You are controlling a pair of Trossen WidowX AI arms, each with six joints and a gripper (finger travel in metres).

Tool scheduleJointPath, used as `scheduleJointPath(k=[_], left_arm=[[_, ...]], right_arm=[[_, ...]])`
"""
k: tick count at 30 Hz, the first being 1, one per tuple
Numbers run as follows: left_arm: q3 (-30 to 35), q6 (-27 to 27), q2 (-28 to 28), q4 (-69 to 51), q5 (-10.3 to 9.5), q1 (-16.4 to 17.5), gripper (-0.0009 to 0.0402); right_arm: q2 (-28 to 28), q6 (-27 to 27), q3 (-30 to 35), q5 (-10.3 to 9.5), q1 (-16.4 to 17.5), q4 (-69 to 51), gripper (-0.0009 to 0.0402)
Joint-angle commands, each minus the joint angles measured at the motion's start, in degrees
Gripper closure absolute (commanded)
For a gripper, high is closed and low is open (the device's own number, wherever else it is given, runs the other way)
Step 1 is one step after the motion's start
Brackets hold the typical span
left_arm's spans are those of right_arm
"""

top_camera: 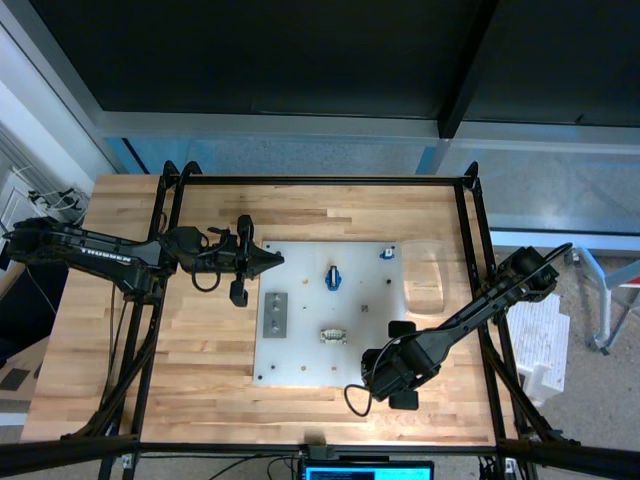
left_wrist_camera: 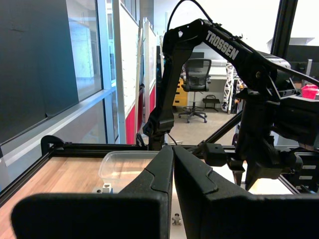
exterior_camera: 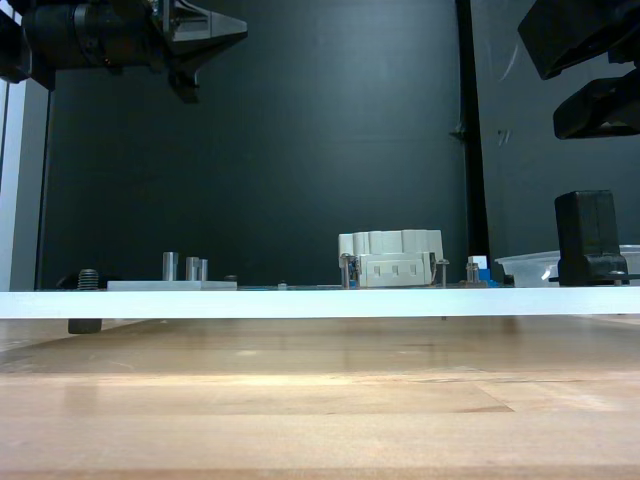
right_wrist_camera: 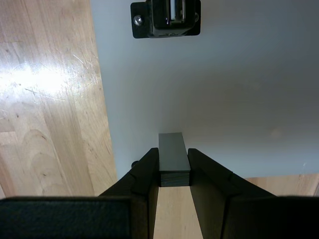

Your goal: Pick the 16mm bar and install on taskboard

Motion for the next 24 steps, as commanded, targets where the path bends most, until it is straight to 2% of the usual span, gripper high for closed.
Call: scheduleJointPath(k=[1,15,19,24], left_arm=[[0.0,0.0,0.0,0.0,0.02,0.0,0.0393],[0.0,0.0,0.0,0.0,0.02,0.0,0.0393],[0.0,0.0,0.0,0.0,0.02,0.0,0.0393],[0.0,0.0,0.0,0.0,0.02,0.0,0.0393]], right_arm=[[0.0,0.0,-1.2,0.22,0.0,0.6,0.0389],[0.0,0.0,-2.9,0.11,0.0,3.8,0.0386],[0.0,0.1,-2.9,0.00,0.0,4.0,0.0358],[-0.1,0.1,-2.9,-0.04,0.0,4.0,0.0302]])
